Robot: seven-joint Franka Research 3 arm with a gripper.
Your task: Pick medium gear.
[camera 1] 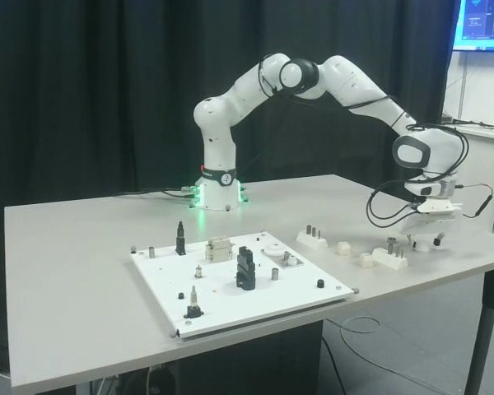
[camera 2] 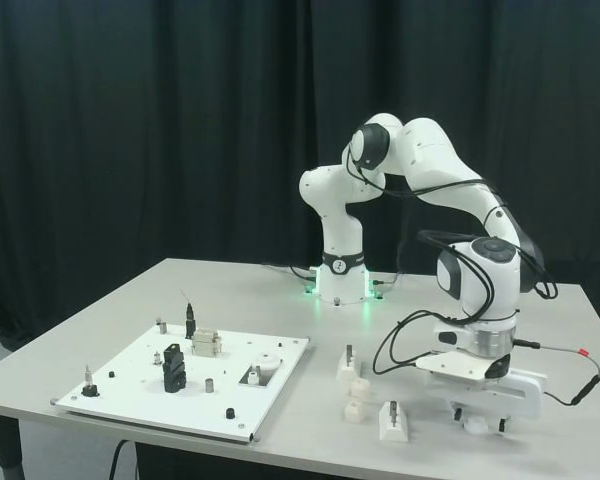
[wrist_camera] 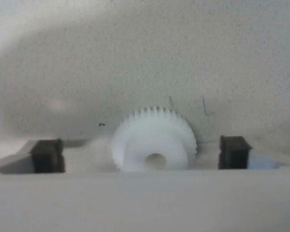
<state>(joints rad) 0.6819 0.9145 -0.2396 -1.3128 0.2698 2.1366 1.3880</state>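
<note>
Low over the table's [camera 1: 82,247] near right corner, gripper [wrist_camera: 141,155] spread wide, black fingertips [wrist_camera: 47,155] well apart. Between them, untouched, white gear [wrist_camera: 154,140] flat on the table. Left of it, white board [camera 1: 230,306] with small parts.

Two room views, one close wrist view

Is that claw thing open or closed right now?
Open. In the wrist view the gripper has its two black fingertips standing well apart, with the white gear lying flat on the table between them, untouched.
</note>
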